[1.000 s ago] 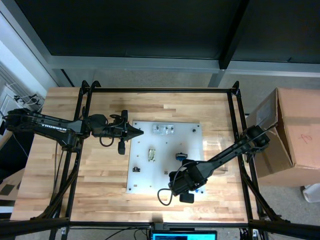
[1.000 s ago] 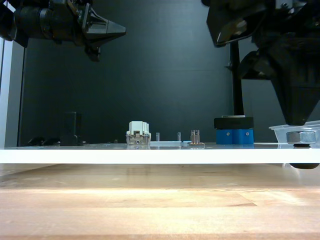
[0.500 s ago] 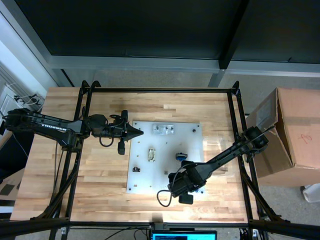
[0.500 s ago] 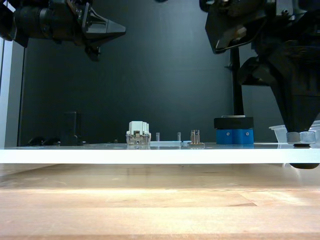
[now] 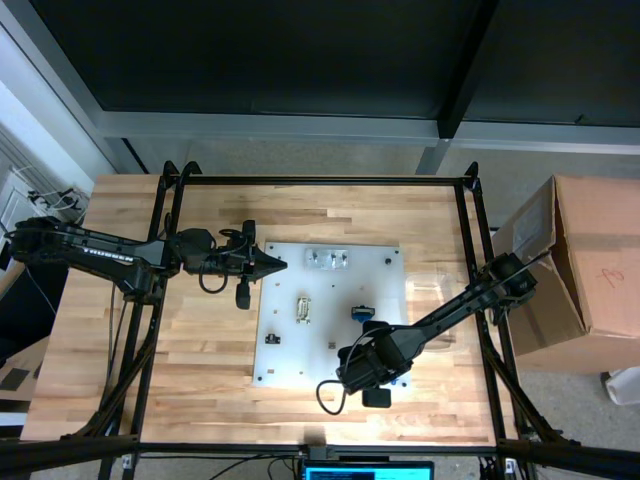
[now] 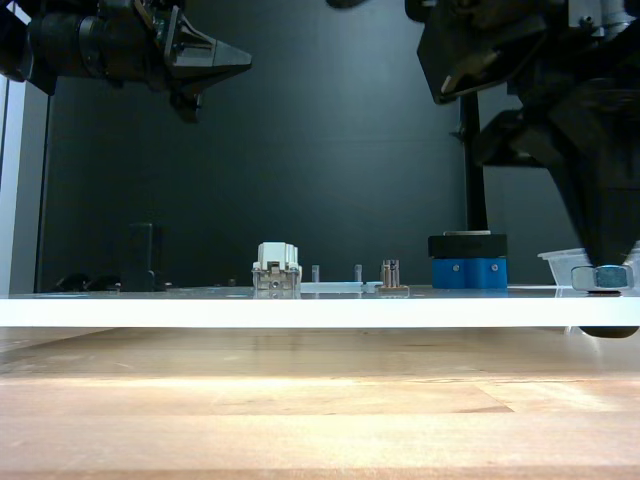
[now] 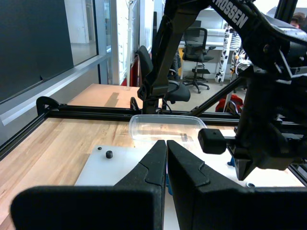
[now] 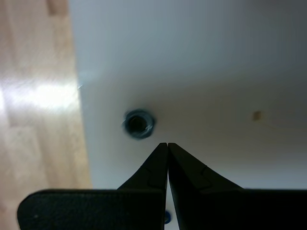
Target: Pick the M12 nut and place it on its threads and fasten
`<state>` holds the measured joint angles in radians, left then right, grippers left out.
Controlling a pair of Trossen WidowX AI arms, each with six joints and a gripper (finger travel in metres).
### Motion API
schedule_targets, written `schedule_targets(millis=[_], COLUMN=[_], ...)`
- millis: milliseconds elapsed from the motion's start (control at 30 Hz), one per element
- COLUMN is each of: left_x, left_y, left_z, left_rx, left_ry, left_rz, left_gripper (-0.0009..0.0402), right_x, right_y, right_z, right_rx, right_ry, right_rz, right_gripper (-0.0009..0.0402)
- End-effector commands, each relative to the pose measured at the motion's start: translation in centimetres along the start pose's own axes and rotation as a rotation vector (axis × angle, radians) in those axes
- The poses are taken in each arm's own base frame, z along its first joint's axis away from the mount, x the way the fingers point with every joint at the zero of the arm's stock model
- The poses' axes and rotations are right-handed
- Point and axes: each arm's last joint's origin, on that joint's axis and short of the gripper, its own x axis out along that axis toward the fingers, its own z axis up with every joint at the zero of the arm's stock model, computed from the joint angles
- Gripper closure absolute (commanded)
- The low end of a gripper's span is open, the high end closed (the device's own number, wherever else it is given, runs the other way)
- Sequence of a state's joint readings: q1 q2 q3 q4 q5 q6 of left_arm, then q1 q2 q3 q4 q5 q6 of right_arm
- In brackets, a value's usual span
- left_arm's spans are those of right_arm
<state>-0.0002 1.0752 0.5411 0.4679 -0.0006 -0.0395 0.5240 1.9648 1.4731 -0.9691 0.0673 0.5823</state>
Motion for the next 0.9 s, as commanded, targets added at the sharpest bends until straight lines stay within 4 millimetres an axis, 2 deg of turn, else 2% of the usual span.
schedule_targets(millis=[33,267,500,767,900], left_x=[0.0,0.0,0.0,0.0,0.0], left_y=[0.0,0.0,0.0,0.01,0.01], left_z=[0.0,0.0,0.0,-0.19,-0.19], left_rx=[0.0,0.0,0.0,0.0,0.0], left_ry=[0.0,0.0,0.0,0.019,0.019], left_rz=[0.0,0.0,0.0,0.001,0.001], left_gripper=[0.0393,0.0393,0.0393,0.0393,0.0393], right_x=[0.11,0.96,0.65,0.56,0.6], right_y=[-0.03,0.28,0.96,0.26,0.18], right_z=[0.14,0.37,-0.04,0.23,0.41], right_rx=[0.004,-0.008,-0.07,-0.013,0.018], right_ry=[-0.025,-0.017,0.139,0.019,-0.022], right_rz=[-0.031,-0.008,0.239,0.022,-0.023], right_gripper=[0.0393,0.0393,0.0393,0.0393,0.0393])
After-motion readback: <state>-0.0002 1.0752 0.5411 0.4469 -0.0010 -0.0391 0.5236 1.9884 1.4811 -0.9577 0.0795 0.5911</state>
